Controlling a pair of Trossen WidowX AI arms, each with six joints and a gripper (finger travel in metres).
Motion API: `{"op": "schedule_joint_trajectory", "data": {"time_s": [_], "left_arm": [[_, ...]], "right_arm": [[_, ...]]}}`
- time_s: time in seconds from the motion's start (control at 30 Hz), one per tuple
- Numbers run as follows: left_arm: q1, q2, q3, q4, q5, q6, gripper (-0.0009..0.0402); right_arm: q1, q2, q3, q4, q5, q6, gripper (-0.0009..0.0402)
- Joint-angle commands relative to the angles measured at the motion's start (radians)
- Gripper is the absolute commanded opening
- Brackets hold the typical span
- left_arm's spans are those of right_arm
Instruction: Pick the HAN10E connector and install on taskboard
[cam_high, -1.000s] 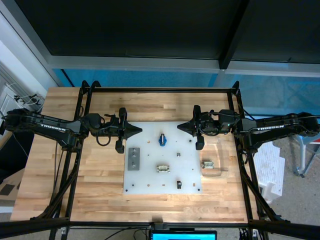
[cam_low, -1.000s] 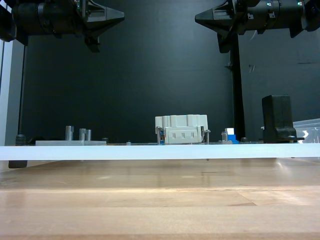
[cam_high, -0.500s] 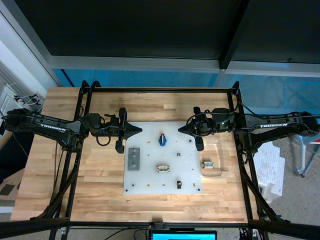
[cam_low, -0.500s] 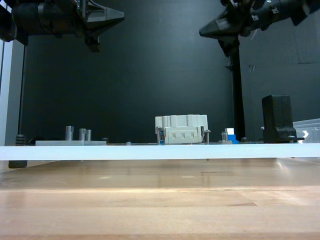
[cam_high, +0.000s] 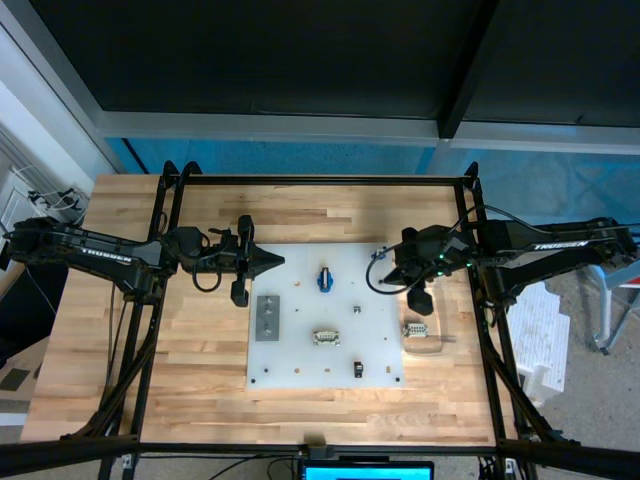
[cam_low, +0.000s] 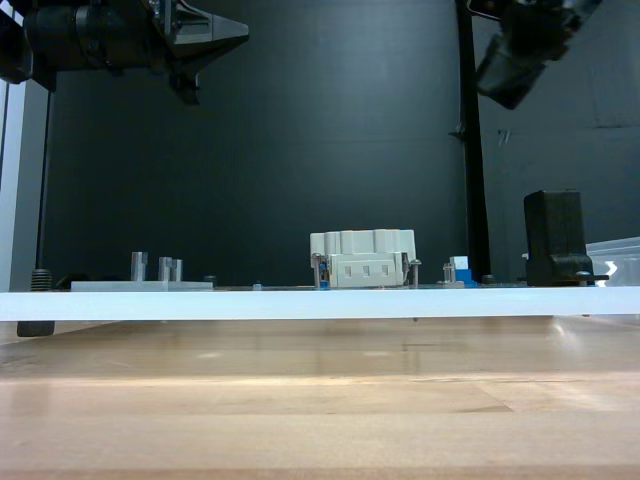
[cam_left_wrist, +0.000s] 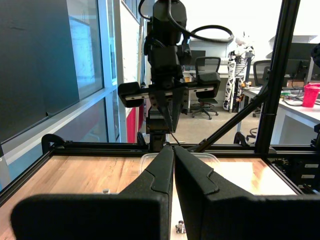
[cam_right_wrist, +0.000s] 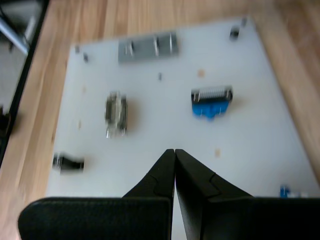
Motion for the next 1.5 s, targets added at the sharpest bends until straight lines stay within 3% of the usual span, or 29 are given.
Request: {"op": "schedule_joint_trajectory", "data": {"time_s": [0.03, 0.33, 0.6, 0.8, 0.9, 1.13, 1.5], "left_arm": [[0.0, 0.0, 0.0, 0.0, 0.0, 0.0, 0.0001], [0.0, 0.0, 0.0, 0.0, 0.0, 0.0, 0.0001], [0.0, 0.0, 0.0, 0.0, 0.0, 0.0, 0.0001], [0.0, 0.0, 0.0, 0.0, 0.0, 0.0, 0.0001], [0.0, 0.0, 0.0, 0.0, 0.0, 0.0, 0.0001], [0.0, 0.0, 0.0, 0.0, 0.0, 0.0, 0.0001], [0.0, 0.0, 0.0, 0.0, 0.0, 0.0, 0.0001]], "right_arm": [[0.024, 0.015, 0.027, -0.109, 0.003, 0.016, 0.0], [0.079, 0.06, 0.052, -0.293, 0.004, 0.071, 0.0], [0.121, 0.061, 0.052, -0.396, 0.028, 0.113, 0.0], [0.153, 0.062, 0.052, -0.438, 0.034, 0.131, 0.0], [0.183, 0.081, 0.055, -0.458, 0.061, 0.138, 0.0], [0.256, 0.134, 0.066, -0.496, 0.069, 0.177, 0.0], [0.315, 0.205, 0.065, -0.492, 0.072, 0.219, 0.0001]]}}
